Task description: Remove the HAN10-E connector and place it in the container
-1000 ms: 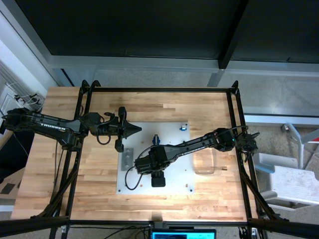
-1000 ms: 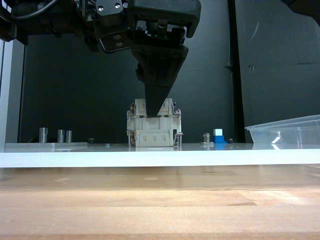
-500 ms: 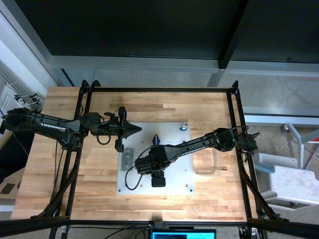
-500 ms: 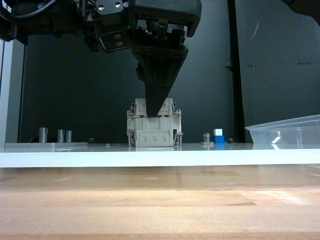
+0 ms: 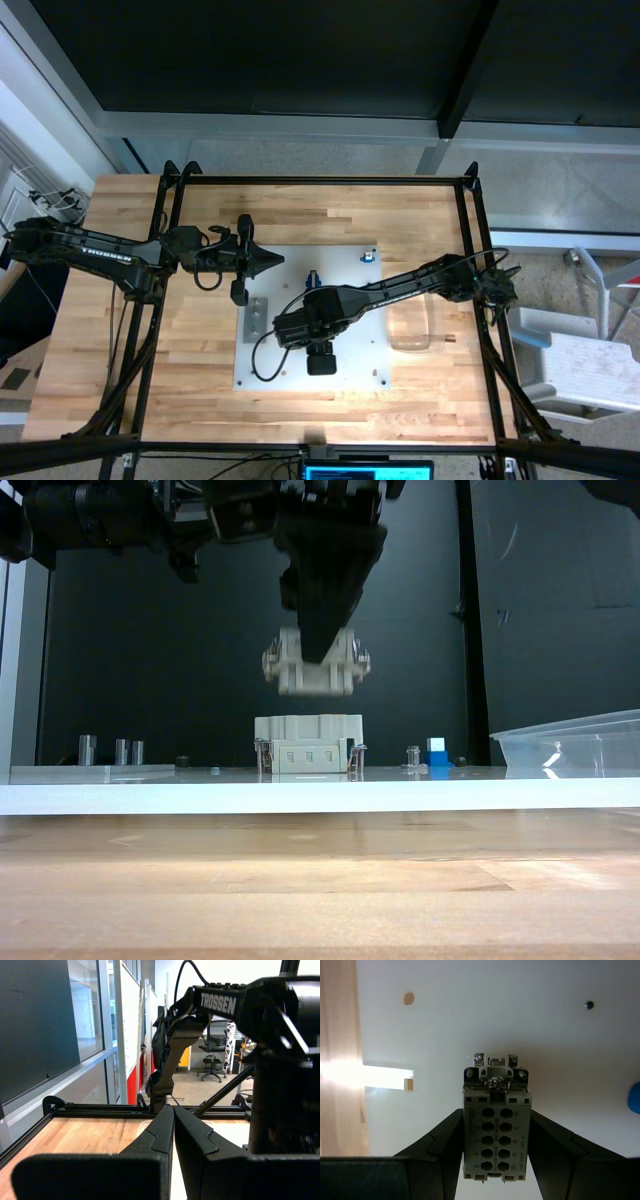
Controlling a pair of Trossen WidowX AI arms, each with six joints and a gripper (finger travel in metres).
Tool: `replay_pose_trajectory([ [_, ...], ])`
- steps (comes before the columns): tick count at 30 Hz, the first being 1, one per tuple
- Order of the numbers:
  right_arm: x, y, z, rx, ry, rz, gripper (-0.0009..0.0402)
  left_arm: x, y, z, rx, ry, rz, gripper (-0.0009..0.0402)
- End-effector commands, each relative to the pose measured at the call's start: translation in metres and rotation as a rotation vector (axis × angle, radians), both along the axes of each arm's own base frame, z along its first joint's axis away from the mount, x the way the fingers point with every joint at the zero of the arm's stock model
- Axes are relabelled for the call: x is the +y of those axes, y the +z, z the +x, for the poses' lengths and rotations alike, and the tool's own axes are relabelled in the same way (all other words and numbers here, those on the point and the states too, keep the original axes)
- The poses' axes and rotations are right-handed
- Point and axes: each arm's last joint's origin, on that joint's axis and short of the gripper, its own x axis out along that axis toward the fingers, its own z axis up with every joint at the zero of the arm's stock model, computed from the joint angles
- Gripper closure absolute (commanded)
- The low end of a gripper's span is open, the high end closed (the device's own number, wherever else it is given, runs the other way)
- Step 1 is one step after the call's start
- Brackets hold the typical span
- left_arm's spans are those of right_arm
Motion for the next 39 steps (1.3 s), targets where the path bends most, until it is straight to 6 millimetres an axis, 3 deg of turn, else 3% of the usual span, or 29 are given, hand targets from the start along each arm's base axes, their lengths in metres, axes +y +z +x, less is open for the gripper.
replay_pose_trajectory([
  [1, -0.001, 0.005, -0.004, 0.011, -0.005, -0.006, 0.0393, 0.0, 0.0, 0.0, 0.0, 0.0, 0.0, 0.0393],
  [12, -0.011, 0.017, -0.033, 0.017, 0.017, -0.016, 0.0393, 0.0, 0.0, 0.0, 0.0, 0.0, 0.0, 0.0393],
  [27, -0.036, 0.01, -0.119, 0.04, -0.074, -0.003, 0.0393, 0.0, 0.0, 0.0, -0.001, 0.0, 0.0, 0.0393],
  [39, -0.052, 0.001, -0.174, 0.059, -0.154, 0.008, 0.0393, 0.0, 0.0, 0.0, -0.001, 0.0, 0.0, 0.0393],
])
